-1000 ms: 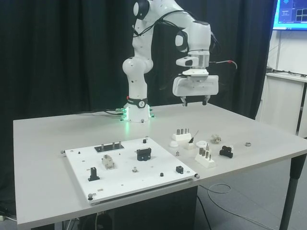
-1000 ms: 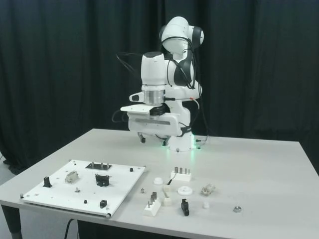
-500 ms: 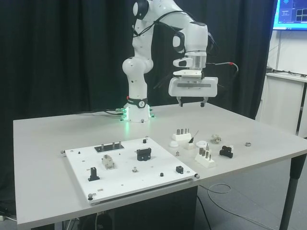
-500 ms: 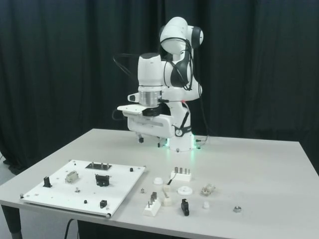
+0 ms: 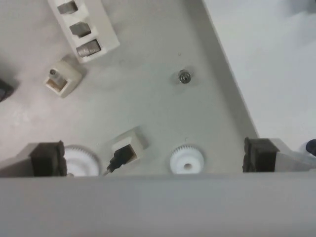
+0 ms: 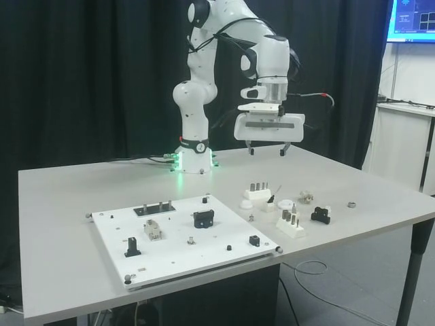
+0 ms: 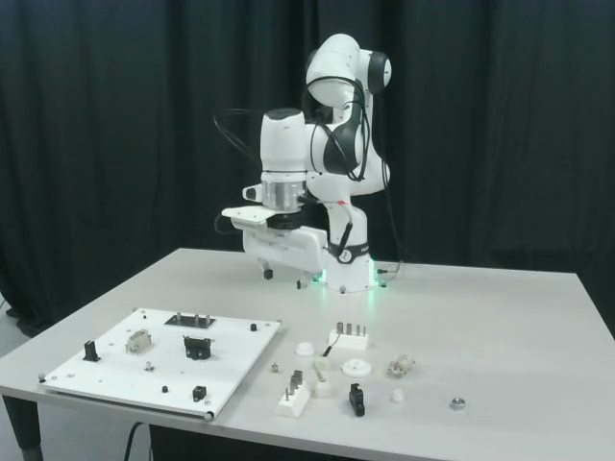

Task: Pick BNC.

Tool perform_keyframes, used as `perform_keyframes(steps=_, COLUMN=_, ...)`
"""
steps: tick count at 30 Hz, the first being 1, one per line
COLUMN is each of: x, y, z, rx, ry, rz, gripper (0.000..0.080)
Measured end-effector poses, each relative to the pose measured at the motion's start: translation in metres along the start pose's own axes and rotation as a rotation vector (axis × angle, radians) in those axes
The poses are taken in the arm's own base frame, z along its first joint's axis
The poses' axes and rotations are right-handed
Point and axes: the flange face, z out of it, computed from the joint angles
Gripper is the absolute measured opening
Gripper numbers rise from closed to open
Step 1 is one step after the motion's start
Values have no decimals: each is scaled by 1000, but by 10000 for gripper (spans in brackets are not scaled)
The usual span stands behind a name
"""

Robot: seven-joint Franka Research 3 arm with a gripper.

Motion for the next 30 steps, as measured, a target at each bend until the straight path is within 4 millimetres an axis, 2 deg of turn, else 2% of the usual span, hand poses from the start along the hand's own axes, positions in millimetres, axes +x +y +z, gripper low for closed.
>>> perform_keyframes(steps=21, x=1, y=6, z=16, rx=-7, ry=6, rz=100, gripper=800)
perform_keyframes(steps=30, x=-4, y=9, z=26, rx=-12, ry=19, rz=19, gripper=800)
